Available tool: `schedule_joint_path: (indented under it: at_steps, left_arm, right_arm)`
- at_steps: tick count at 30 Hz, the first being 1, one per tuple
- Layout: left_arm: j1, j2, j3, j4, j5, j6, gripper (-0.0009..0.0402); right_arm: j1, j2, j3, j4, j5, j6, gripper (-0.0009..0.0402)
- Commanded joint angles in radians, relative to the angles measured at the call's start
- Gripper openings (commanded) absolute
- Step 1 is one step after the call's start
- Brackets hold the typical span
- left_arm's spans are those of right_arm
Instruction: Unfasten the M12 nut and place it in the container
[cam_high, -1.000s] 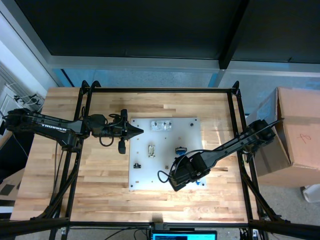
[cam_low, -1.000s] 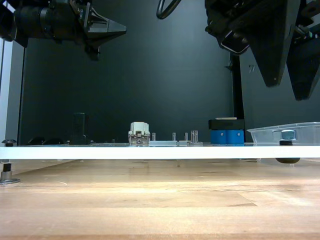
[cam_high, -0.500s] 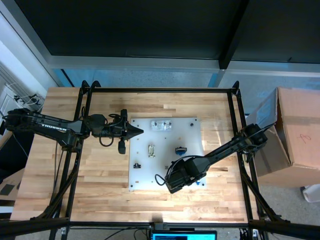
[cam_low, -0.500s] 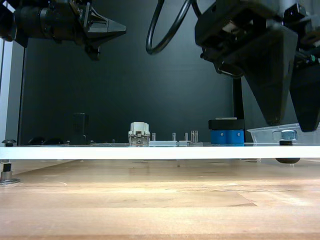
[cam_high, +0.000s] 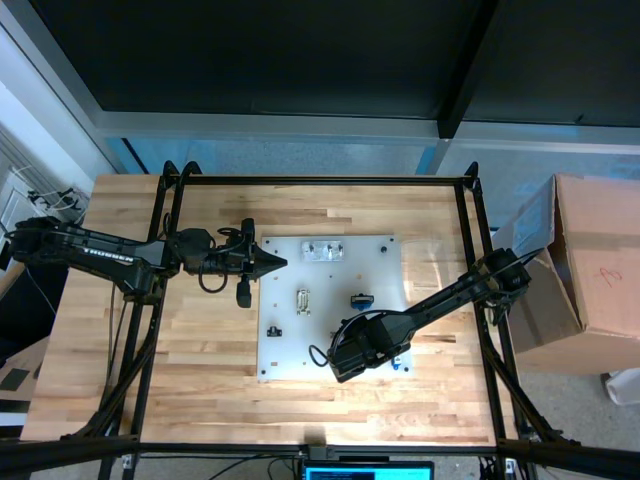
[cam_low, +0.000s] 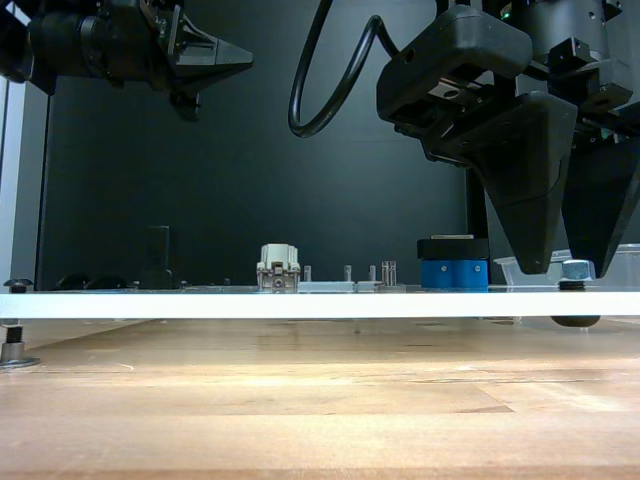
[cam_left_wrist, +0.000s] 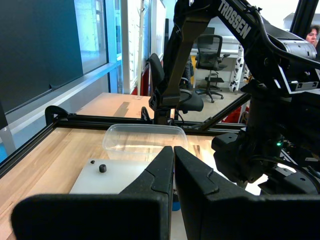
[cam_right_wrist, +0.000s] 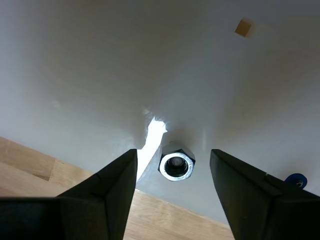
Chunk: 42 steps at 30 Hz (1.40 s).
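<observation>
2 jaws of the right gripper (cam_low: 563, 262) stand wide astride the nut (cam_right_wrist: 176, 166) on its stud (cam_low: 572, 286), lower right of the low view, so best centre, squeeze its flats squarely, then twist; the left gripper (cam_high: 278, 263), pinched together, hovers centre-left in the high view.

A robotics lab: office chair (cam_left_wrist: 211, 47), wooden table (cam_high: 200, 370) inside black frame (cam_high: 320, 181) (windows (cam_left_wrist: 132, 30) alongside).

Both arms are matte black all over. Left arm (cam_high: 100, 252) has white TROSSEN lettering, and the left hand (cam_high: 283, 262) is a pointy wedge. Right hand (cam_low: 560, 266): chunky triangular fingers (cam_low: 530, 180), fat black cable (cam_low: 294, 105) looping off.
</observation>
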Motion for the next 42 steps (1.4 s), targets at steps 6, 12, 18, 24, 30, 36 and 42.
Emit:
schedule_joint_path:
  at_steps: [6,12,18,24,30,36,42]
  left_arm:
    - [0.000,0.000,0.000,0.000,0.000,0.000,0.0000]
    - [0.000,0.000,0.000,0.000,0.000,0.000,0.0000]
    - [0.000,0.000,0.000,0.000,0.000,0.000,0.0000]
    - [0.000,0.000,0.000,0.000,0.000,0.000,0.0000]
    - [0.000,0.000,0.000,0.000,0.000,0.000,0.0000]
    - [0.000,0.000,0.000,0.000,0.000,0.000,0.0000]
    - [0.000,0.000,0.000,0.000,0.000,0.000,0.0000]
  right_arm:
    - [-0.001,-0.001,0.000,0.001,-0.002,0.000,0.0118]
    - [-0.001,-0.001,0.000,-0.002,0.001,-0.025,0.0059]
    - [-0.001,-0.001,0.000,-0.006,-0.002,-0.129,0.0026]
    - [-0.001,-0.001,-0.001,-0.010,-0.003,-0.450,0.0018]
    - [-0.001,-0.001,-0.001,-0.009,-0.002,-0.768,0.0021]
    - [0.000,-0.001,-0.001,-0.007,-0.002,-1.079,0.0021]
    - [0.000,-0.001,-0.001,-0.006,-0.002,-1.174,0.0021]
